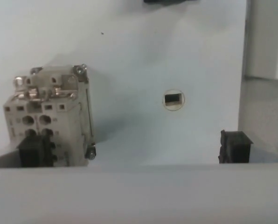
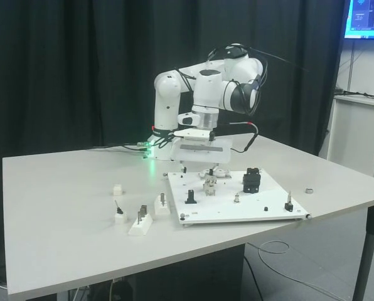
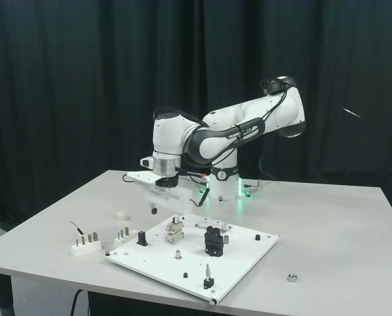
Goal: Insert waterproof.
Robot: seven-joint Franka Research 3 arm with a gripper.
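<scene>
second room view: arm (image 3: 235, 135) bent low; claw (image 3: 166, 208) above white board (image 3: 242, 260)

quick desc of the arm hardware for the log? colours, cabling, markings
White Franka arm with rounded link shells and black joint bands; black lettering runs along one link. Black cables loop off the top joint and run along the arm. Green lights glow at its base. A flat white plate sits at the wrist above the end effector, which has black fingertips.
</scene>
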